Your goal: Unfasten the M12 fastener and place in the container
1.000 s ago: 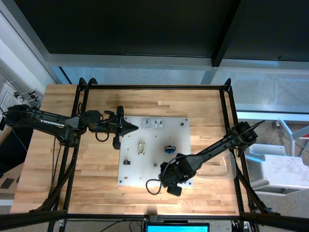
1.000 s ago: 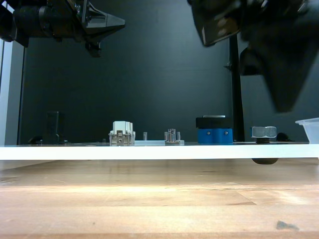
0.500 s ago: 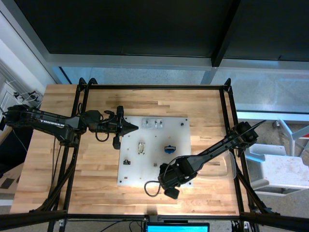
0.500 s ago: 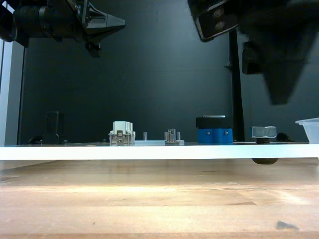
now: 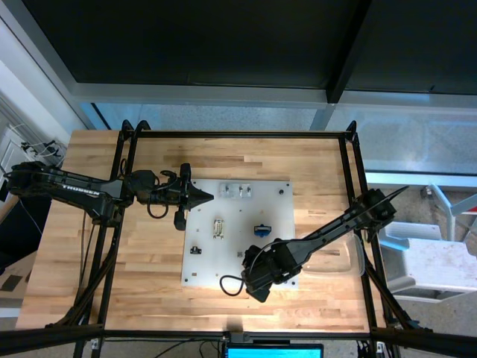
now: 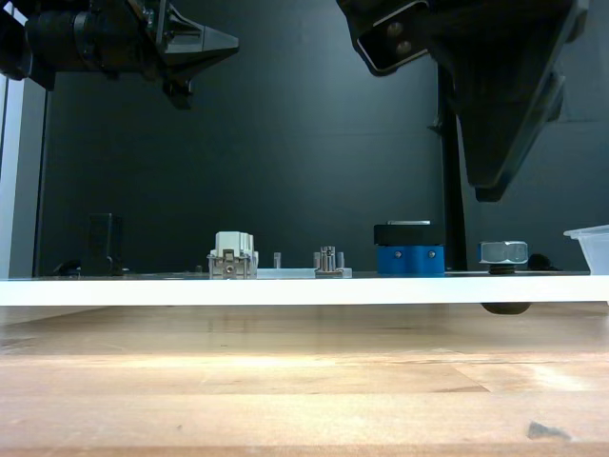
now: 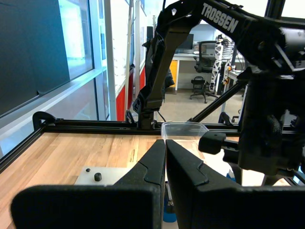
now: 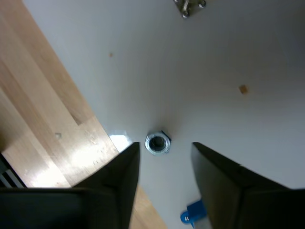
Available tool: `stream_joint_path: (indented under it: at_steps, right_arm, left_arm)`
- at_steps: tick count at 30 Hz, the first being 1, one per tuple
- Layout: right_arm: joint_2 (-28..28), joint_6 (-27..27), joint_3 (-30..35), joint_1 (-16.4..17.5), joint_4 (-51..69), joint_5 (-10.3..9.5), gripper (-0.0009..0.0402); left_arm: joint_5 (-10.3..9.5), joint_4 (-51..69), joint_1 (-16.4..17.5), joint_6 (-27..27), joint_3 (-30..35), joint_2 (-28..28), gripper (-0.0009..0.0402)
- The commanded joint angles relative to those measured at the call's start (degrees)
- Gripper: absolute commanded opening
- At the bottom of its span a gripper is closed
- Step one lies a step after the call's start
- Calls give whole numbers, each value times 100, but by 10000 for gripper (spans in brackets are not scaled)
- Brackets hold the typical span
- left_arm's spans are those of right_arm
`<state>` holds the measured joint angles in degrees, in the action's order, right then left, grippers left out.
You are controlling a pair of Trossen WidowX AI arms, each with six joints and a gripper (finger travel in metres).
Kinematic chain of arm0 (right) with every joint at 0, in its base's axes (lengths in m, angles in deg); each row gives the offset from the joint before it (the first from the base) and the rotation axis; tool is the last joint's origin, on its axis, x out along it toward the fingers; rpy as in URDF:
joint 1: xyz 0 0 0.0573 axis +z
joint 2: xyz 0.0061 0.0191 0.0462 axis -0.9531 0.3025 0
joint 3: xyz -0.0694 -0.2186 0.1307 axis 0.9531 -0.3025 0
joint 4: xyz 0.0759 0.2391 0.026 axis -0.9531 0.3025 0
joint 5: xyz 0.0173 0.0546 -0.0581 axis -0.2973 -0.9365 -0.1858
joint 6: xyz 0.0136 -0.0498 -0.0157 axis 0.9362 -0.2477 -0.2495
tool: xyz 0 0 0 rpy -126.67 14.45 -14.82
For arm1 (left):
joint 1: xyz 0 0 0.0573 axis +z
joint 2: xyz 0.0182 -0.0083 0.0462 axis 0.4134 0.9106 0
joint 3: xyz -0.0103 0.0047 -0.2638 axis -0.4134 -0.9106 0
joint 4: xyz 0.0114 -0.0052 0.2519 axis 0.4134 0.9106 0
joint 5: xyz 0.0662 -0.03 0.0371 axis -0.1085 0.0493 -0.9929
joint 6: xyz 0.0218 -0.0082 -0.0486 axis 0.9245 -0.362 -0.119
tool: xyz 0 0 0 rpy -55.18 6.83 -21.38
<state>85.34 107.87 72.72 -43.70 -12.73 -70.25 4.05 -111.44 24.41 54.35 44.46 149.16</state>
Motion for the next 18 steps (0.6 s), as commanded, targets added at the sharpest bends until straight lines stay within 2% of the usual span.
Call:
stream_joint_path:
  at_steps: [1,5,8,18]
  right_arm:
    - [186,13,278,2,186,-7,204]
    - [413,94,439,4,356,-13,242]
    - [546,96,435,2,348,-24,255]
    - [752,105,391,-28,326,-63,240]
  left_arm:
    - [2,0,2,2,2,0,0]
    - [2,2,2,2,2,0,0]
    - [2,0,2,2,2,0,0]
    - [2,2,2,2,2,0,0]
